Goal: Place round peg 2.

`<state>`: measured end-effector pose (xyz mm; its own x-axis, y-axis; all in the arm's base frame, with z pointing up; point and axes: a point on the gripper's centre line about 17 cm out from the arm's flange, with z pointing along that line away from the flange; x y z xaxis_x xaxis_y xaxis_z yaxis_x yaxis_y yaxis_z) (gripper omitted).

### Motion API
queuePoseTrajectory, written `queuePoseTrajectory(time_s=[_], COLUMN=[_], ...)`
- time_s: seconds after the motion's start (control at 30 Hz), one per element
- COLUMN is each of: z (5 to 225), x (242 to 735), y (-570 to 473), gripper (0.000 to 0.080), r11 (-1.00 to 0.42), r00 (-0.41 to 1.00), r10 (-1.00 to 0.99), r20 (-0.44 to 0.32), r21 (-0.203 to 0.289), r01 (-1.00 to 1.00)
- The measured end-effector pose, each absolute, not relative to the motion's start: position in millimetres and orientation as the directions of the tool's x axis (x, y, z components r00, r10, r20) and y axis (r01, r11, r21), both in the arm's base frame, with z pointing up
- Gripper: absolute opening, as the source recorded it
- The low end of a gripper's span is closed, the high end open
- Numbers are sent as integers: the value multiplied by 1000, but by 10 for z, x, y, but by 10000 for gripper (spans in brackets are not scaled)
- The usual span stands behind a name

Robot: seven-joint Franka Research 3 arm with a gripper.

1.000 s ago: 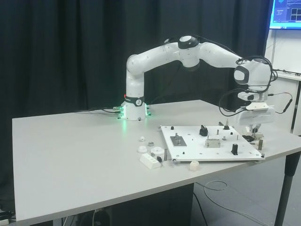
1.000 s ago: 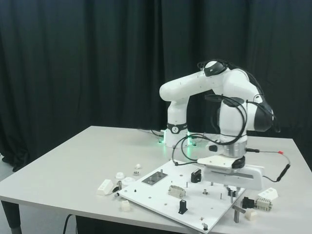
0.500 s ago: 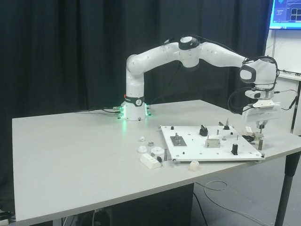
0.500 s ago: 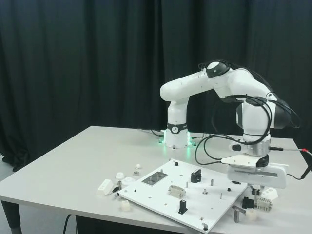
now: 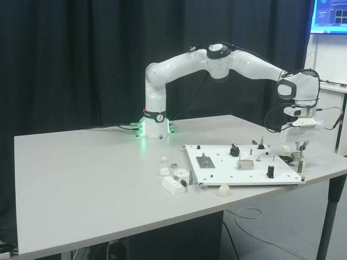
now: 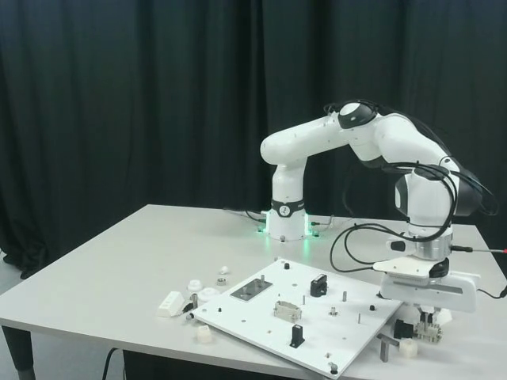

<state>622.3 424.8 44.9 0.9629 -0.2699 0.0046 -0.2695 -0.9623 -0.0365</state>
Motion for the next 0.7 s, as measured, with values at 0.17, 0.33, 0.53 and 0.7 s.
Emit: queuePoseTrajectory(time_s=[0.17,0.33,0.53,0.7], z=[396,361,330,325], x=[6232,6244,6262,6278], y=[4252,4247,4225,4213], gripper=[75,75,75,374], r11=[-962,-963,-960,-959], r00=[962,962,959,957], r10=[-272,-270,-280,-285], r20=[21,34,47,54], r21=[-27,-19,-9,-6], r01=[-272,-270,-279,-285])
